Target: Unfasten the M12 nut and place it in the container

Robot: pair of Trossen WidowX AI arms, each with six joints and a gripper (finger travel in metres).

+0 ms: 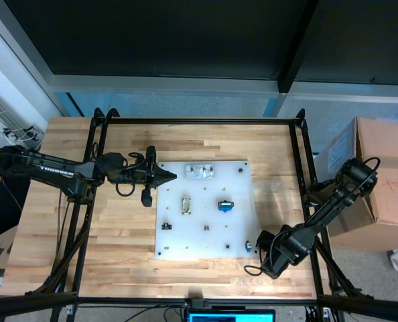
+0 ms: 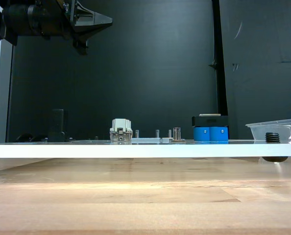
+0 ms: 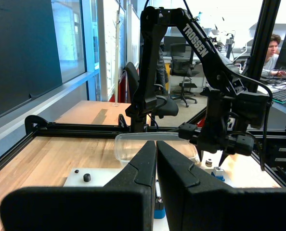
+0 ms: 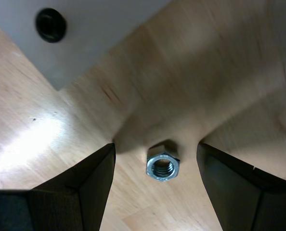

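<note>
Lying loose on the wooden bench (image 1: pixel 118 228), right beside the white board's (image 1: pixel 185 235) near right edge, is the little silver nut (image 4: pixel 162 166). It's off the black stud (image 2: pixel 272 138) on that board, ribs showing bare. Right jaws hang spread wide either side of it, not touching. Left jaws are closed, up above the board's far left corner.

The board seen from its edge, with the left gripper high above it.
The white board (image 2: pixel 135 149) lay flat on the wooden table (image 2: pixel 145 196). The left gripper (image 2: pixel 109 20) hung far above the board's left end, pointing right, with its fingers together in one tip. On the board stood a dark block (image 2: pixel 58 125), a pale connector (image 2: pixel 121 132), thin silver posts (image 2: pixel 177 133) and a blue block (image 2: pixel 210 133). At the right the black stud (image 2: pixel 272 137) showed bare ribs in front of the clear tray (image 2: pixel 282 127).
</note>
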